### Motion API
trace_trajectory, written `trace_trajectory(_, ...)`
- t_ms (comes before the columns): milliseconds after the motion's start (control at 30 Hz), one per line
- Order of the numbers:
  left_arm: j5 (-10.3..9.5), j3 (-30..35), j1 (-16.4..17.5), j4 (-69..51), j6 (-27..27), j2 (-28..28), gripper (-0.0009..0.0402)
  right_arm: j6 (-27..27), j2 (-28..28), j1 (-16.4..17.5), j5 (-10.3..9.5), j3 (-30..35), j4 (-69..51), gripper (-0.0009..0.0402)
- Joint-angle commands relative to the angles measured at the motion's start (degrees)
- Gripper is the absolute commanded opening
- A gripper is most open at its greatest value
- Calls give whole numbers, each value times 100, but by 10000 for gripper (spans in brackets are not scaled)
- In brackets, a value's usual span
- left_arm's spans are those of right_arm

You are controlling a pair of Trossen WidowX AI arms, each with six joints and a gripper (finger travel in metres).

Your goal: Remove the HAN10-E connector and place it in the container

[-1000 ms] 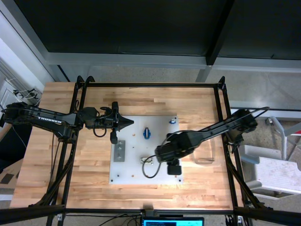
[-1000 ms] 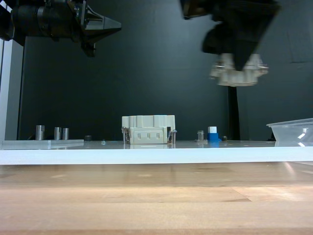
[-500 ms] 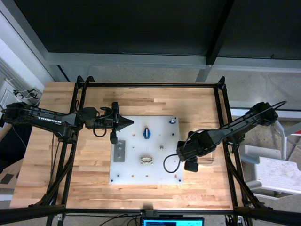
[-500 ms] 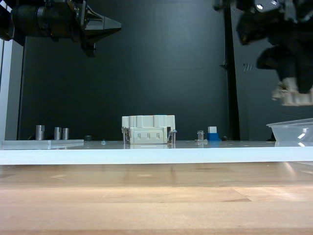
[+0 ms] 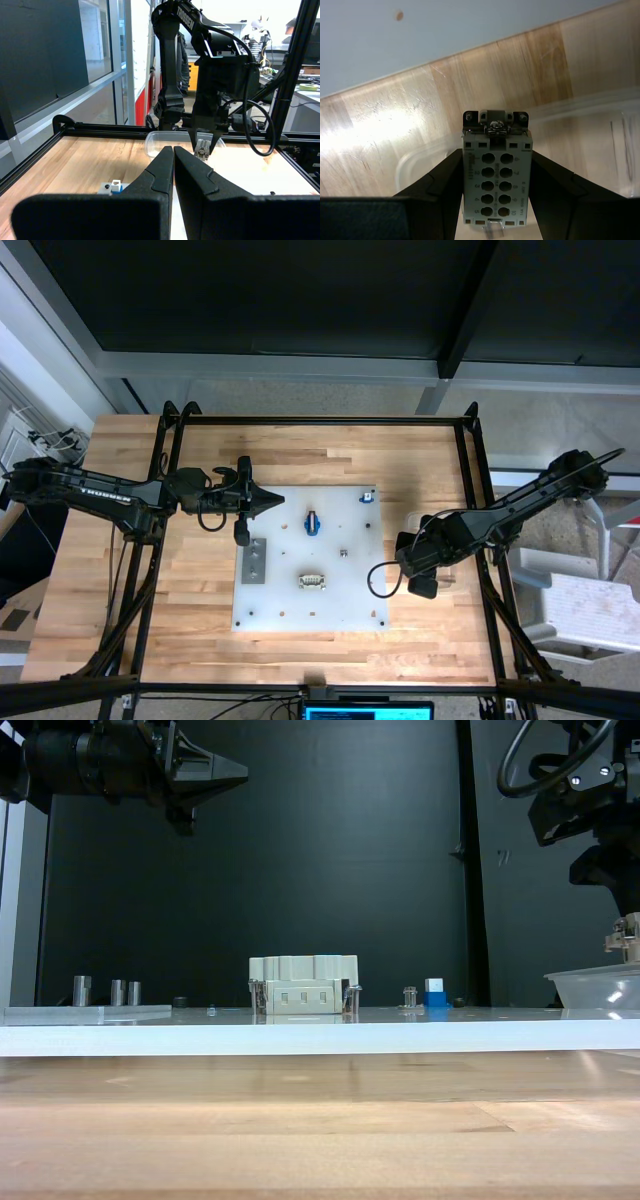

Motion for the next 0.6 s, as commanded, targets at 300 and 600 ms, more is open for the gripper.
trace_trajectory(300, 2, 2, 0, 2, 0, 0, 0, 345, -385, 61, 7, -435, 26, 16)
trace_trajectory(600, 2, 2, 2, 0, 0, 0, 0, 640, -450, 101, -7, -1021, 293, 16)
